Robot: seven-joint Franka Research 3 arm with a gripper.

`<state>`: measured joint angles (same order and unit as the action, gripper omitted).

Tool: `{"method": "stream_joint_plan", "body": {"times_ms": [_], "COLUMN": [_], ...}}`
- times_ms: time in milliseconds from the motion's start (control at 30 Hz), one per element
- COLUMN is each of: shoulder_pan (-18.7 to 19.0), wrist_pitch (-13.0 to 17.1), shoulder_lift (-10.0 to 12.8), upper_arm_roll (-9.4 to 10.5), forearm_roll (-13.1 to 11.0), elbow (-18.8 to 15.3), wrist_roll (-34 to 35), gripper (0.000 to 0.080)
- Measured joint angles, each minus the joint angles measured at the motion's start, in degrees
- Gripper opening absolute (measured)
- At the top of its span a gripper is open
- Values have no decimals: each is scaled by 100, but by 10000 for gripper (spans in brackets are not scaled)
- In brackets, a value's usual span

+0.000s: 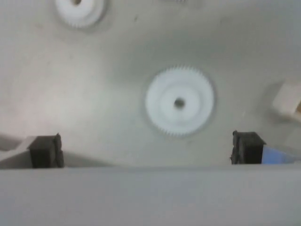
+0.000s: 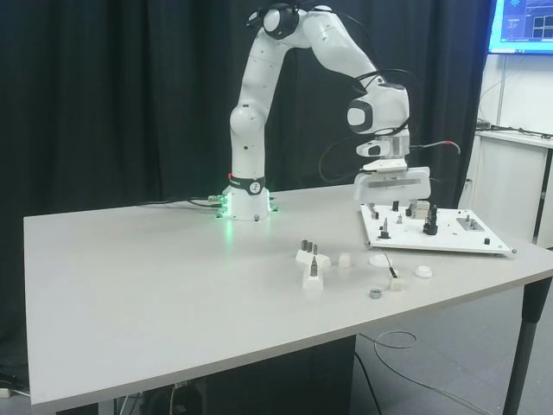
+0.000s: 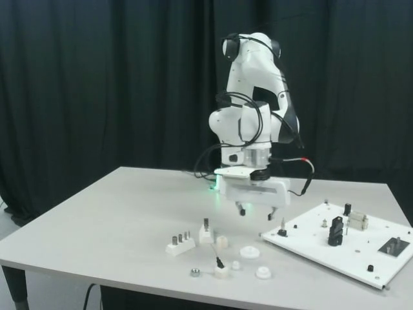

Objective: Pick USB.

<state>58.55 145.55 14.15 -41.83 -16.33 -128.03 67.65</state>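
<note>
Gripper spread wide, empty, hovering above white gear (smaller gear nearby); USB not identifiable.

a second gear is cut off in the wrist view.

White arm w/ black cabling, green glow at its base; grey table against black curtain. Gripper: white body, black fingertips; directly below it a white toothed gear w/ dark centre hole, a 2nd white gear farther off. White board beside the gripper carries black & grey parts; small white blocks w/ grey pins sit on table nearby.
</note>
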Motion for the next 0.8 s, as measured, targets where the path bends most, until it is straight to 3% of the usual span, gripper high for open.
{"method": "stream_joint_plan", "body": {"times_ms": [333,800], "shoulder_pan": [-290,-508], "wrist_pitch": [383,646], "shoulder_lift": [291,707], "upper_arm_roll": [3,19], "forearm_roll": [0,-8], "elbow": [147,439], "wrist_roll": [-1890,-4311], "gripper": [800,800]}}
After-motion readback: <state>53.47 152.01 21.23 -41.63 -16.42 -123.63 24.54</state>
